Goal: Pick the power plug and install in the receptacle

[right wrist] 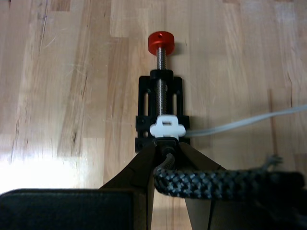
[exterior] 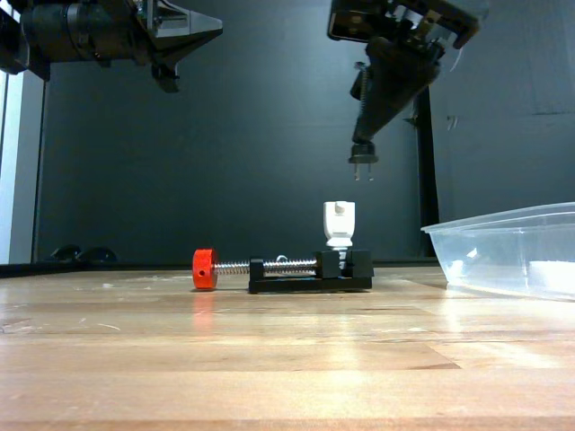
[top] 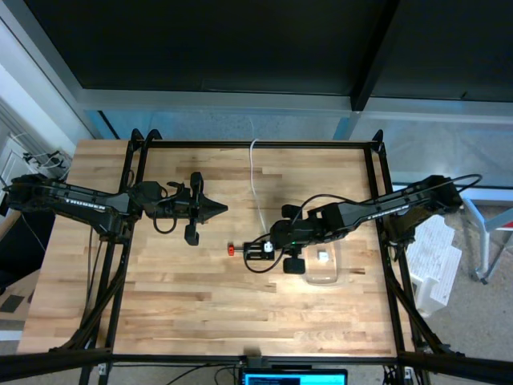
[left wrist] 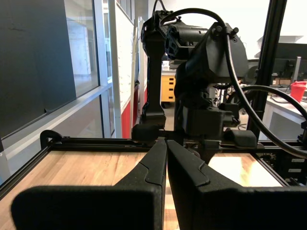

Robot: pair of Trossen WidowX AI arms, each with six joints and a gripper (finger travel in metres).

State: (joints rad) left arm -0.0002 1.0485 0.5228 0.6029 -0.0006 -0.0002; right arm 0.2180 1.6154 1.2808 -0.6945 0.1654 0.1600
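My right gripper (exterior: 367, 135) hangs over the clamp, shut on the power plug (exterior: 362, 160), a small dark piece with its prongs pointing down. The plug is above the receptacle (exterior: 339, 223) and slightly to its right, with a clear gap between them. The receptacle is a white socket standing upright in a black clamp (exterior: 310, 270) with a red knob (exterior: 204, 268). In the right wrist view the receptacle (right wrist: 167, 127) lies just beyond my closed fingertips (right wrist: 144, 158), and a braided cord (right wrist: 216, 184) trails from the plug. My left gripper (top: 215, 208) is shut and raised at the left, away from the clamp.
A clear plastic tray (top: 325, 271) holding a small white block sits just right of the clamp (top: 263, 249). A white cable (top: 256, 180) runs from the clamp toward the table's far edge. A black frame borders the table.
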